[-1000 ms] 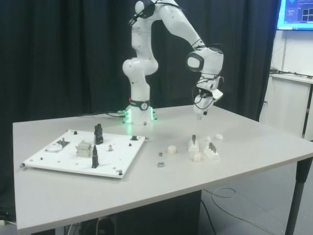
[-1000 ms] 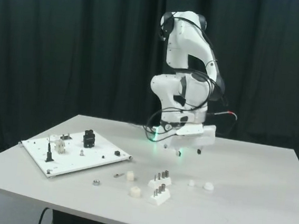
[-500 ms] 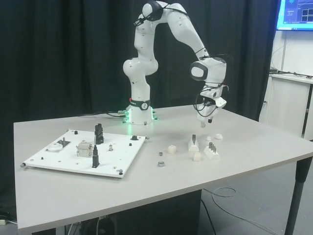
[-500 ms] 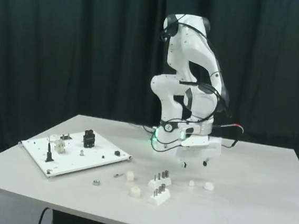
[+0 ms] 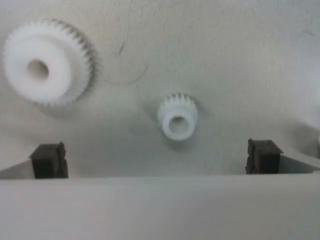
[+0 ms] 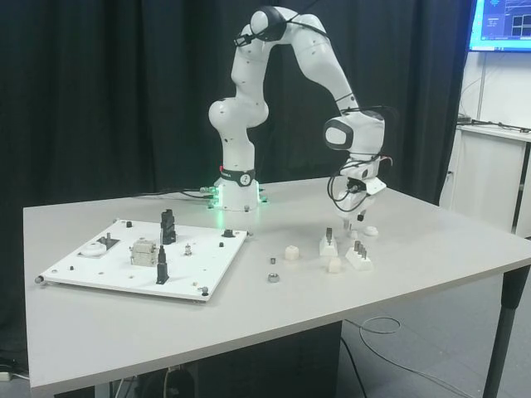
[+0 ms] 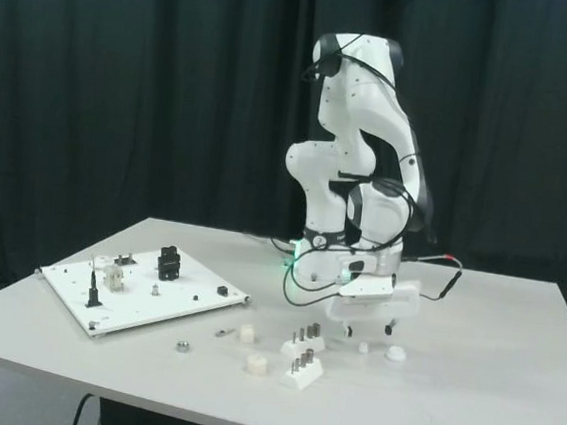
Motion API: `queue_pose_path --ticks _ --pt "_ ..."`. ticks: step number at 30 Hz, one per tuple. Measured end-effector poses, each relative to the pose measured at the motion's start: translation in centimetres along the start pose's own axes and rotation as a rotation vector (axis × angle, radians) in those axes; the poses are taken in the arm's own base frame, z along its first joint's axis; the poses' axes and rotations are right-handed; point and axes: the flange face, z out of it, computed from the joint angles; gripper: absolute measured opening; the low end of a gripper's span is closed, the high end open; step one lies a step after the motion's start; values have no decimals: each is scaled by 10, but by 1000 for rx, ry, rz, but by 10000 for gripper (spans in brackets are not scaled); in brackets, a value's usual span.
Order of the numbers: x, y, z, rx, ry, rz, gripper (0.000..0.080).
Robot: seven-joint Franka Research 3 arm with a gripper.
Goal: Pick small gear.
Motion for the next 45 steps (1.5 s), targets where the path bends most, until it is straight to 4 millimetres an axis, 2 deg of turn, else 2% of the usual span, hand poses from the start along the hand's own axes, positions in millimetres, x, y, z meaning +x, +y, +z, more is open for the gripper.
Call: queue_pose_path --ticks 10,42,43,45 --pt "3 -5 15 -7 -11 2 800" --pt "19 3 24 6 5 48 800" --pt "19 3 25 5 4 48 678" --pt "19 3 26 4 3 49 678"
